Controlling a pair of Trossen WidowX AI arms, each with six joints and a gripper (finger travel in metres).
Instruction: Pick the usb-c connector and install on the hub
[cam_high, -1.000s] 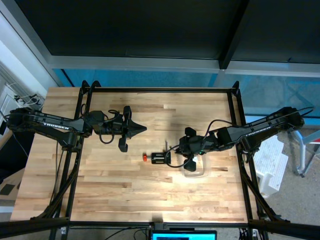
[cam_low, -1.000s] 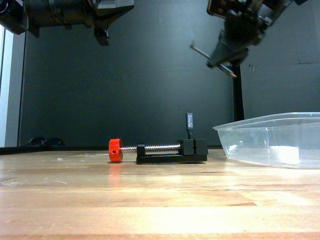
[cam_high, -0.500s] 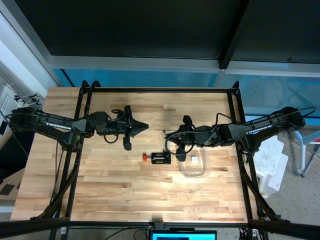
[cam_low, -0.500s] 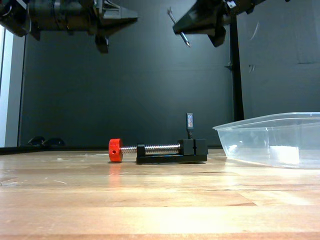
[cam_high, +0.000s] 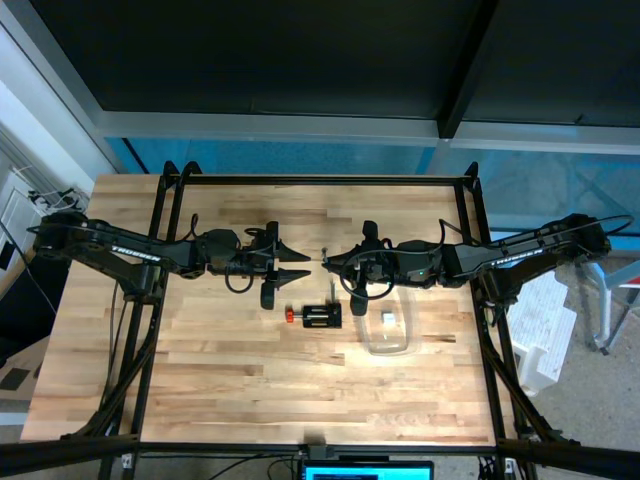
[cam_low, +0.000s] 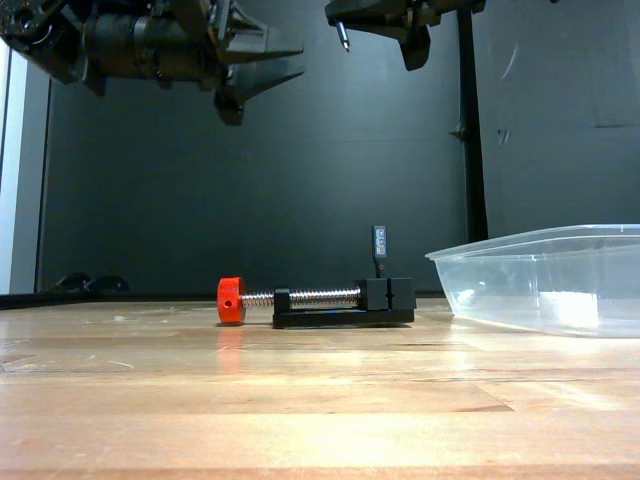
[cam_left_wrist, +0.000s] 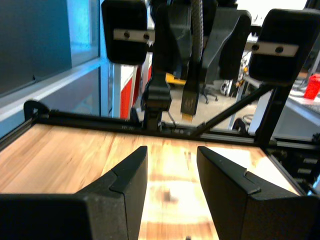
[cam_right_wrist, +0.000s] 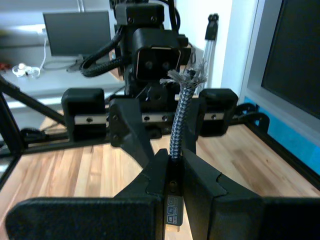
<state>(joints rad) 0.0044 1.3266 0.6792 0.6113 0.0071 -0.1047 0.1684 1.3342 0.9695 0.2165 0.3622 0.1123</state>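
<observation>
Wooden tabletop (cam_high: 250, 380). Left gripper (cam_high: 303, 265) high above it, jaws apart, empty. It faces the right gripper (cam_high: 333, 264), jaws clamped on the usb-c connector (cam_right_wrist: 172, 210), aloft. Below: plastic tub (cam_high: 405, 349), clamp (cam_high: 318, 316).

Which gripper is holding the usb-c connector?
The right gripper, raised over the table, is shut on the usb-c connector; the left gripper, facing it, is open, empty.

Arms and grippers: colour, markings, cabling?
Both matte black. White TROSSEN lettering on the left arm, white lettering on the right arm too. Black cables loop at each wrist. The left gripper and right gripper, facing over mid-table, have black wedge-shaped fingers.
</observation>
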